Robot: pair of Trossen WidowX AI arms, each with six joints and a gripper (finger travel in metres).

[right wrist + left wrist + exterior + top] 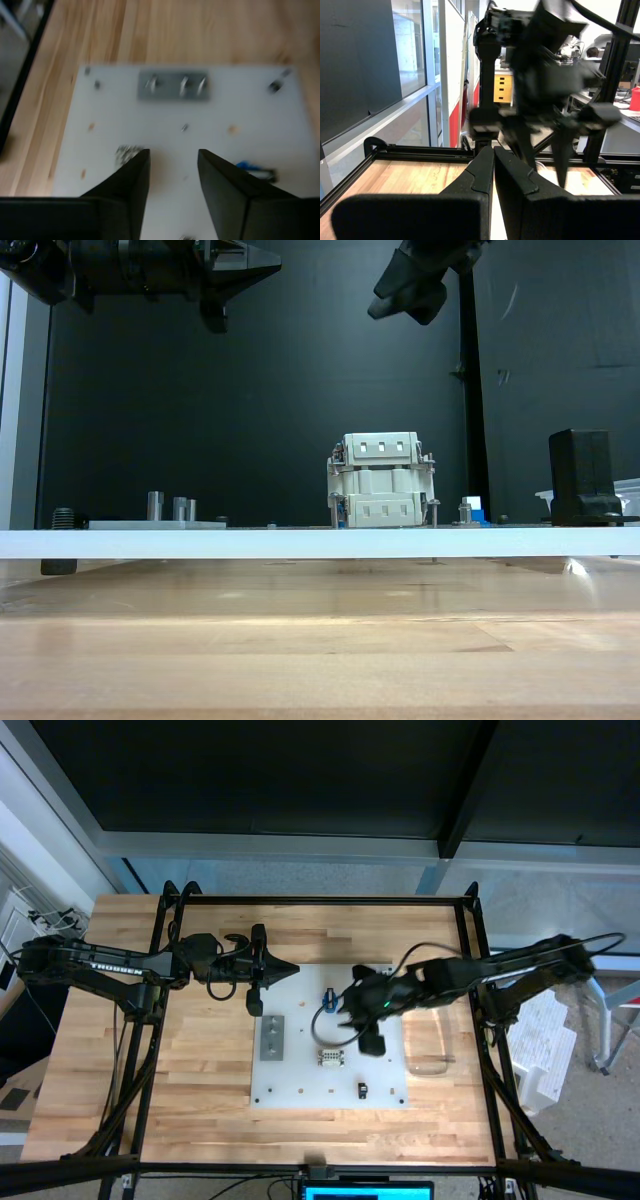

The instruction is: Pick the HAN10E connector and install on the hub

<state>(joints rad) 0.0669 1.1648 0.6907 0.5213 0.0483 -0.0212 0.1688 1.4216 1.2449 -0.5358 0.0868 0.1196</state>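
Wooden table [200, 1100], white board [300, 1100], HAN10E connector [380, 448] apparently seated atop hub [380, 506]: steer right gripper [173, 154], apart above board, clear of stack; leave left gripper [493, 155], pinched together, parked far-left.

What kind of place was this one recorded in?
Probably a robotics lab: a wooden bench in a black frame, a white board holding a connector; left gripper shut near the board's far-left corner, right gripper open above it.

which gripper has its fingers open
The right gripper, high above the white board: its fingers stand apart. The left gripper, hovering at the board's far left corner, has fingers pressed together.
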